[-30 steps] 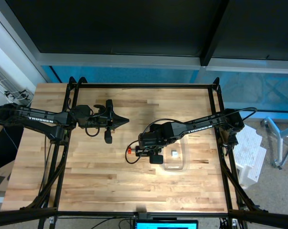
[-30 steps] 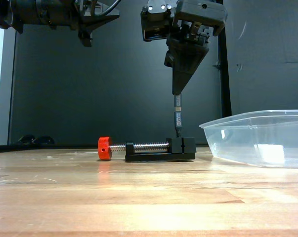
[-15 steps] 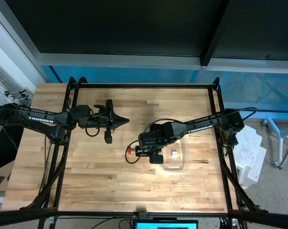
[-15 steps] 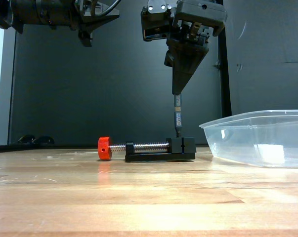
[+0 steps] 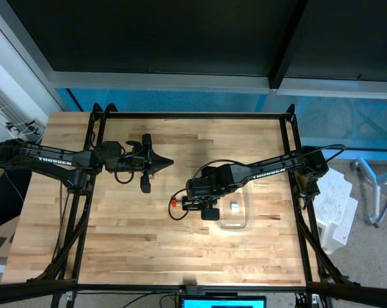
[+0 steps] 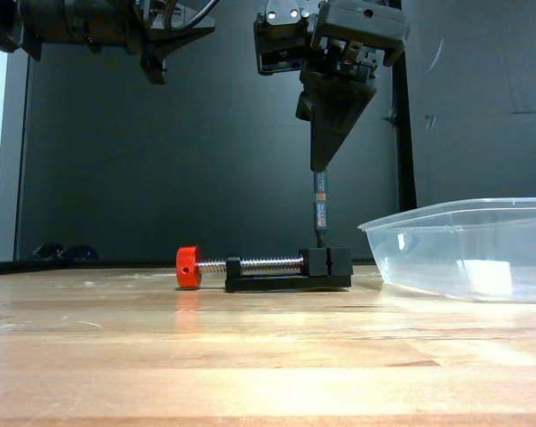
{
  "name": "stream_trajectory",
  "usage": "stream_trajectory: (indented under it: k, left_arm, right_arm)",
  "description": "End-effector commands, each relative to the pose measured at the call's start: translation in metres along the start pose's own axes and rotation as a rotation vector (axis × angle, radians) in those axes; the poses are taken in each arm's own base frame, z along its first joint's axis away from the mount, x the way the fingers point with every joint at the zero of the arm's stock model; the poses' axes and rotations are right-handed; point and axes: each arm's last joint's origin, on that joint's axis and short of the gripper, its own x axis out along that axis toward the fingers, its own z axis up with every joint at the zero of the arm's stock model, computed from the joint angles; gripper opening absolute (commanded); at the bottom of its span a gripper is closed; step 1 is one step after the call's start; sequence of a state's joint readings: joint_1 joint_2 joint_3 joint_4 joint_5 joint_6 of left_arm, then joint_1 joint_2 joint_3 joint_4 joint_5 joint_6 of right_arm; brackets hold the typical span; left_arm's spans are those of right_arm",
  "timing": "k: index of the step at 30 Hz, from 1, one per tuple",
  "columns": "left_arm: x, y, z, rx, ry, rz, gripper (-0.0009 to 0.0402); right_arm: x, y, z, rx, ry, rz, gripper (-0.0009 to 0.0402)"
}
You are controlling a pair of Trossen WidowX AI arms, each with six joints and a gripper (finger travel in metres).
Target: Pick the usb-c connector and install on the hub
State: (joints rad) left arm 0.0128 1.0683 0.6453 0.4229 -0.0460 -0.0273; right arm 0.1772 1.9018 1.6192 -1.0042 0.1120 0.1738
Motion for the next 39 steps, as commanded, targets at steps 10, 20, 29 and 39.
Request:
stream_trajectory:
  k: [10,20,29,39]
  left_arm:
    - [0.0,0.0001,0.0,0.0,0.0,0.0,0.0]
    - [0.0,0.0001,0.0,0.0,0.0,0.0,0.0]
    - [0.0,0.0001,0.0,0.0,0.0,0.0,0.0]
    - [0.0,0.0001,0.0,0.0,0.0,0.0,0.0]
  right_arm:
    - [0.0031,0.0007,-0.0004,-0.003,-0.007,0.01,0.0]
    - [0.0048,0.0007,-0.0013,-0.01,-0.004,0.008,0.0]
    - [0.0033,0.0003,-0.0027,-0.015,-0.005,0.008,0.0]
    - [0.0022,-0.0004,-0.0059,-0.024,-0.006,0.008,0.0]
